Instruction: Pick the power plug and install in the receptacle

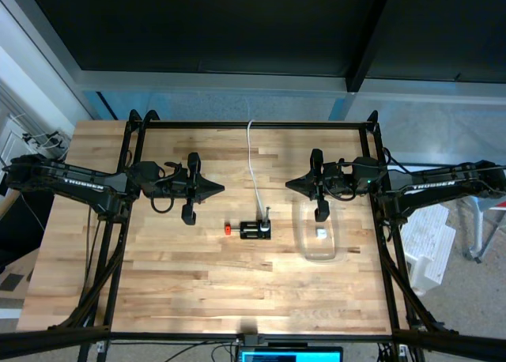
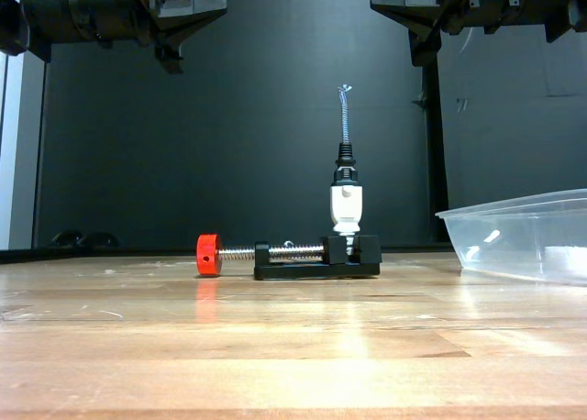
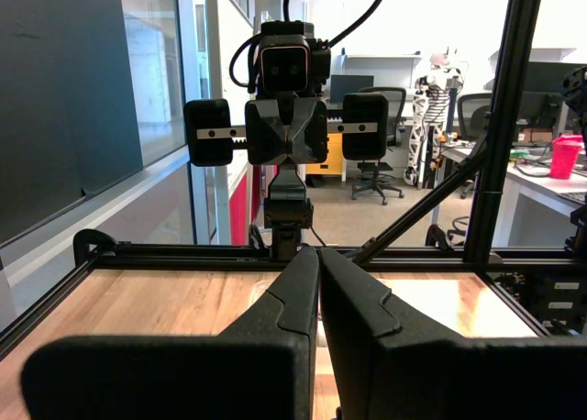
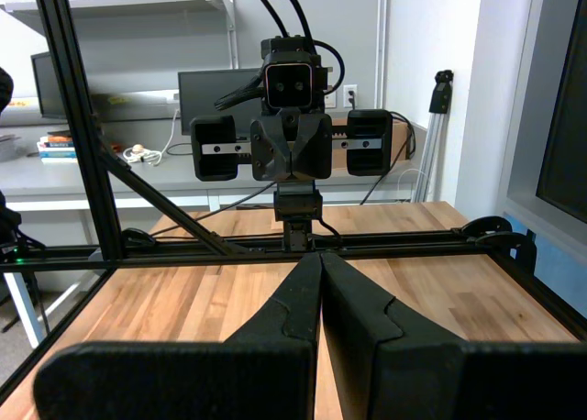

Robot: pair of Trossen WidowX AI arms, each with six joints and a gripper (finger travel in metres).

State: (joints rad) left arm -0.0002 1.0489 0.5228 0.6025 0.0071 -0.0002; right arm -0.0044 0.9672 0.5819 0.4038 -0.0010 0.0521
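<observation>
Task looked done, as far as the views showed: the plug [image 2: 345, 168] stood upright in the white receptacle [image 2: 346, 207], which sat clamped in the black vise [image 2: 316, 257] w/ its red knob [image 2: 209, 255] on the table [image 1: 158, 283], and nothing was holding it. Its braided cable [image 2: 345, 117] rose straight up from the vise, not out of the tray [image 2: 514, 232]. Seen from above, the receptacle's face was covered, w/ no dark slots showing. The tray, right of the vise, held only the white block [image 1: 322, 233], nothing dark on it. The left claw [image 3: 318, 255] hung high over the table's left half, well apart from the vise, fingers pressed together w/ nothing btwn them. The right claw [image 4: 321, 259] hung high near the tray's far end, fingers likewise together & empty. Judged left to do: prob. nothing, though how deep the plug sat couldn't be told from these views, so a seating check might be worth it. Count: 2 arms, 2 claws, 1 plug, 1 braided cable, 1 receptacle w/ 1 pale cord [image 1: 252, 160] running off toward the table's far edge, 1 vise, 1 knob, 1 tray, 1 block.
</observation>
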